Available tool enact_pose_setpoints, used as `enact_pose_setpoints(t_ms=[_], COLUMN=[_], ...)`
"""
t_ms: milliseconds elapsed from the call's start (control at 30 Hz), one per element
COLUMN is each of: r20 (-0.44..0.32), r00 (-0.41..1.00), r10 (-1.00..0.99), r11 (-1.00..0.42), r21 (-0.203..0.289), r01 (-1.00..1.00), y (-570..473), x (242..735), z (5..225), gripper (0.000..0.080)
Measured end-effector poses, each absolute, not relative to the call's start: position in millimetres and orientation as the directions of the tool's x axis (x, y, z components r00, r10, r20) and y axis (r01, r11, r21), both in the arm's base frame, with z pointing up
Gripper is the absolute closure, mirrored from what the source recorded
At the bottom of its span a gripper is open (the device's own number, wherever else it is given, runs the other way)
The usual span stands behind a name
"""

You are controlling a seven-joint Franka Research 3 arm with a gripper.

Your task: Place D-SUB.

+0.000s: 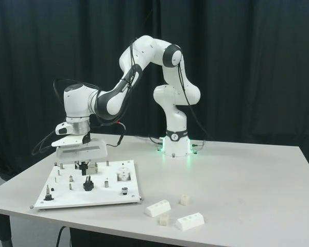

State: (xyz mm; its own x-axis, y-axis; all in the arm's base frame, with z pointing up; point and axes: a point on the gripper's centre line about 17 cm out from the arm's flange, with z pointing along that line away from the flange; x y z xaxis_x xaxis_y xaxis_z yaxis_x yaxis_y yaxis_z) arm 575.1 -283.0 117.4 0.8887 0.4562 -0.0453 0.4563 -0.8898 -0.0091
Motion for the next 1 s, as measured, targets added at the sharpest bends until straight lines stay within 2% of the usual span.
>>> enact_pose_setpoints(t_ms=[1000], r20=[-0.036], r00=[0.887], r10=[0.460], r11=[-0.888], r21=[0.003], r01=[0.461], y=[-283.8], x=[582.2], z=[123.4], gripper=[0.0649])
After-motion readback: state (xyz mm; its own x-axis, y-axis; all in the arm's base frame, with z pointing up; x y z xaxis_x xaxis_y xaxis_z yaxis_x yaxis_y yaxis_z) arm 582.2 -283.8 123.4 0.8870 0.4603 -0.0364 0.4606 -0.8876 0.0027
